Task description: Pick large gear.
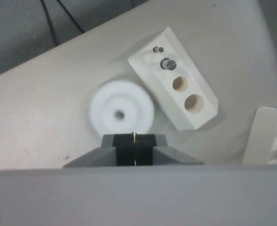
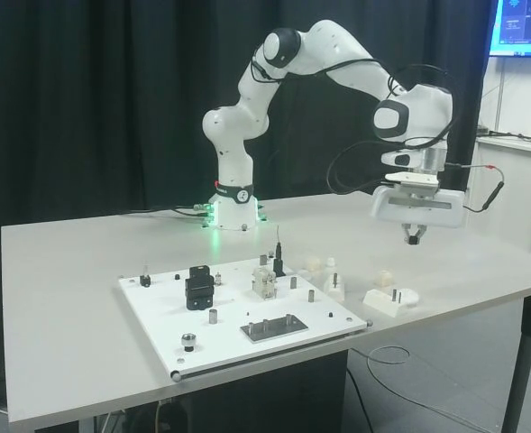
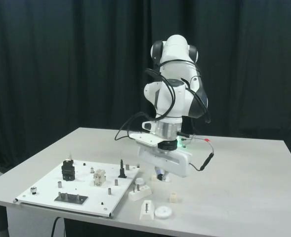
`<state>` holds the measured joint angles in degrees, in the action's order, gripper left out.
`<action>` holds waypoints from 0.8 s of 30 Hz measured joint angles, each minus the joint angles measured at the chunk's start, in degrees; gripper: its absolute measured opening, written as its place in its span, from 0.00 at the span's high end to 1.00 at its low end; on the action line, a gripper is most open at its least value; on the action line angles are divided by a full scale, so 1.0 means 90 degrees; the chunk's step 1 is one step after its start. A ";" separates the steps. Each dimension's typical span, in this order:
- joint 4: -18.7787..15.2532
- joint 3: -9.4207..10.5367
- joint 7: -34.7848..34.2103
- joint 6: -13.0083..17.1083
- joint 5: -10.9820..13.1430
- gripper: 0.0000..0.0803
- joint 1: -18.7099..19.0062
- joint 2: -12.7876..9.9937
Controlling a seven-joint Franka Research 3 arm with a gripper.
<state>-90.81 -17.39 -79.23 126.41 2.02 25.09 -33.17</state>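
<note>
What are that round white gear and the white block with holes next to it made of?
The large gear looks like white plastic: a matte, even surface with no shine. The block with holes seems the same dull white plastic, possibly printed, though that is unclear. The two dark pegs standing in it may be metal.

Grey table (image 3: pixel 244 168) w/ white board (image 3: pixel 46 190), large gear (image 3: pixel 163 212), white blocks (image 3: pixel 146 209).

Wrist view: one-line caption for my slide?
Shut hand hovers above the table beside the white large gear and a white holder block.
</note>
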 joint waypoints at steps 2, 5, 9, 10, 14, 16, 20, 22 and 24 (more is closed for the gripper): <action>0.0000 0.0014 0.0000 0.0000 0.0000 1.00 0.0000 0.0000; 0.0003 0.0036 0.0000 0.0000 0.0001 1.00 0.0000 0.0000; 0.0012 0.0061 0.0000 0.0000 0.0001 1.00 0.0000 0.0000; 0.0015 0.0065 0.0000 0.0000 0.0001 1.00 0.0000 0.0000; 0.0032 0.0085 0.0004 0.0000 0.0001 1.00 0.0000 0.0000; 0.0041 0.0097 0.0022 0.0000 0.0001 1.00 0.0000 0.0000; 0.0071 0.0125 0.0067 -0.0007 0.0001 1.00 0.0000 0.0000; 0.0092 0.0140 0.0088 -0.0018 0.0001 1.00 0.0000 0.0000; 0.0115 0.0152 0.0124 -0.0037 0.0001 1.00 0.0001 0.0000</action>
<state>-89.78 -16.03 -78.12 126.08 2.03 25.09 -33.17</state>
